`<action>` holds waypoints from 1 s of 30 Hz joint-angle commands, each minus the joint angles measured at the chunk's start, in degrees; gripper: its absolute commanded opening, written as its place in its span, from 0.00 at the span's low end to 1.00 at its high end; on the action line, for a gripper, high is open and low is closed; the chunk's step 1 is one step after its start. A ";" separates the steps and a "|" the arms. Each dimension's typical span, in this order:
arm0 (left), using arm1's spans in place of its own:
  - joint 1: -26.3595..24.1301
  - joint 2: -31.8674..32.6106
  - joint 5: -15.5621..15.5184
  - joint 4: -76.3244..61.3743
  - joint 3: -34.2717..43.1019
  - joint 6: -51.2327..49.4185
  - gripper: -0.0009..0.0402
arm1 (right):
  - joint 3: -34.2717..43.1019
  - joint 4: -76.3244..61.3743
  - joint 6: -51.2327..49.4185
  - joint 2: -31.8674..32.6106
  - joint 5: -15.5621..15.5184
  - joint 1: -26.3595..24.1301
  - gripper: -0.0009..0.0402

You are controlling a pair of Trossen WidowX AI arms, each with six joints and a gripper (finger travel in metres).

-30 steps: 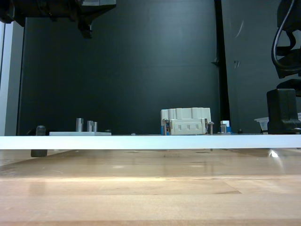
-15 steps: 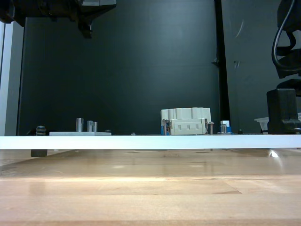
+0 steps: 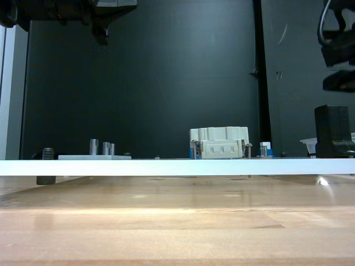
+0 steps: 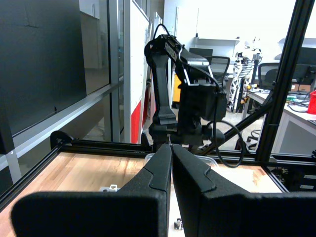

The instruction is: Pick the 16mm bar and install on taskboard

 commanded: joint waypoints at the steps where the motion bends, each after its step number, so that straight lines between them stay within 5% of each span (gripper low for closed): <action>1: 0.02 0.02 0.02 0.02 0.00 0.02 0.02 | 2.95 -3.34 -1.44 0.00 0.04 0.00 0.02; 30: 0.02 0.02 0.02 0.02 0.00 0.02 0.02 | 7.76 -5.79 5.33 1.46 -0.02 0.48 0.02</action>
